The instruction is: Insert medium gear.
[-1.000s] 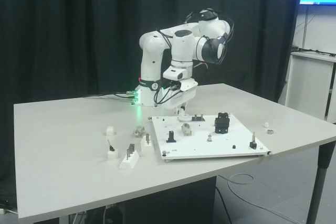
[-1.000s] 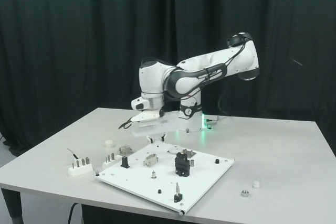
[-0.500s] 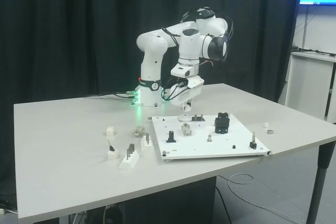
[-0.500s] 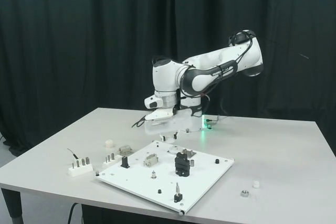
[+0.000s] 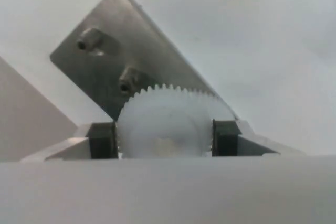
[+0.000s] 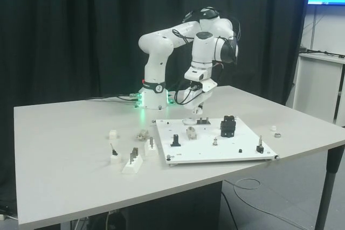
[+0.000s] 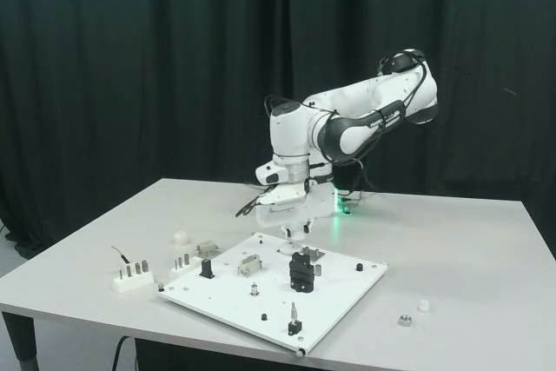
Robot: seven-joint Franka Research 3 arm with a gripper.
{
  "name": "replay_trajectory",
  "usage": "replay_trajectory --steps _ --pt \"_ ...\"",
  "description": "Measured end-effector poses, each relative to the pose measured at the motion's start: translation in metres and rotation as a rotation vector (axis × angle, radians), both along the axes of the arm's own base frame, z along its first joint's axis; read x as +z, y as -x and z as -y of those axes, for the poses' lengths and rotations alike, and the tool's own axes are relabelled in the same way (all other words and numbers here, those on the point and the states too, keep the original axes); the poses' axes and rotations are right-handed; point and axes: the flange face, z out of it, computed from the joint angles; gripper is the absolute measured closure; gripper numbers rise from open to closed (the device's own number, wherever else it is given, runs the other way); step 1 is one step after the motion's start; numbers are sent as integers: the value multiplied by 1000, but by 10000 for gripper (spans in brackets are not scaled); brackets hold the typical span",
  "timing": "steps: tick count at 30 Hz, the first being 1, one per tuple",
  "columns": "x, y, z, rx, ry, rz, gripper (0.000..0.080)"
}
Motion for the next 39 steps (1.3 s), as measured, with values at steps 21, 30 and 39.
replay_trajectory --steps 21,30,39 --pt "-15 1 -22 35 37 31 410" --pt "-19 5 -28 32 39 27 410" --pt "-27 10 -33 24 46 16 410"
